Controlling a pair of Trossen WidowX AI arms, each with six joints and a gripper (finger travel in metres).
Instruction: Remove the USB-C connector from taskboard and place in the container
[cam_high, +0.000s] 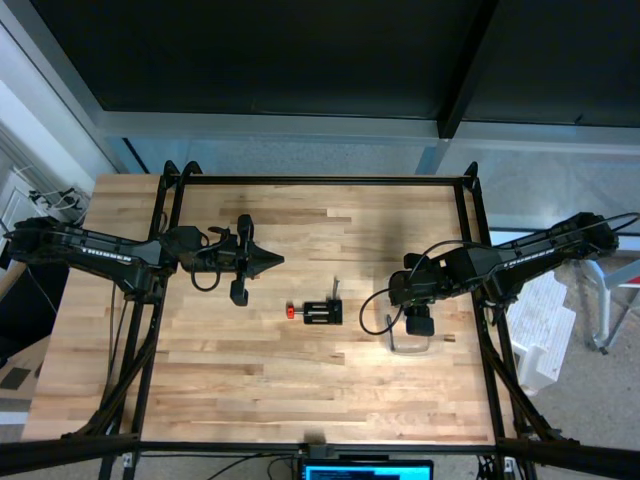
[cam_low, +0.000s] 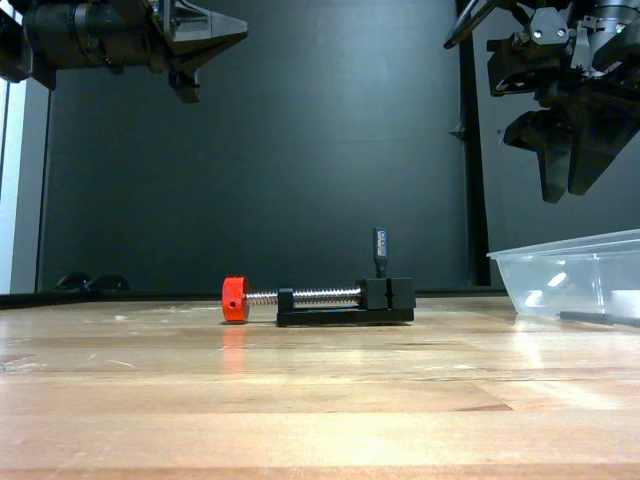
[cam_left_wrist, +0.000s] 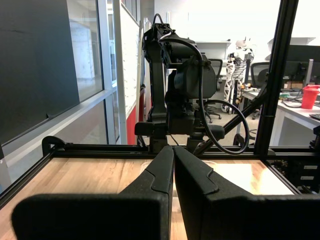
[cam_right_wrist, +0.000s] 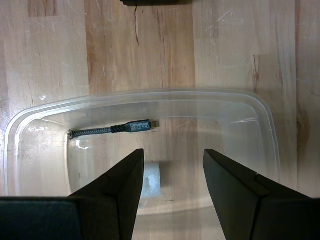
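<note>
The USB-C connector (cam_right_wrist: 117, 127), a small dark plug on a short braided cable, lies flat on the floor of the clear container (cam_right_wrist: 150, 95). My right gripper (cam_right_wrist: 172, 152) hangs open straight above that tray, with nothing between its fingers. In the high view the right gripper (cam_high: 420, 322) covers part of the container (cam_high: 412, 345). The taskboard (cam_high: 318, 312), black with a red knob (cam_low: 234, 299), sits mid-table to the container's left. My left gripper (cam_high: 275, 260) is shut and held high over the table's left side, away from both.
A thin grey pin (cam_low: 380, 250) stands upright on the taskboard (cam_low: 340, 300). A small white square piece (cam_right_wrist: 151, 177) rests in the container beside the cable. A black frame rail (cam_high: 320, 181) runs along the table's far edge.
</note>
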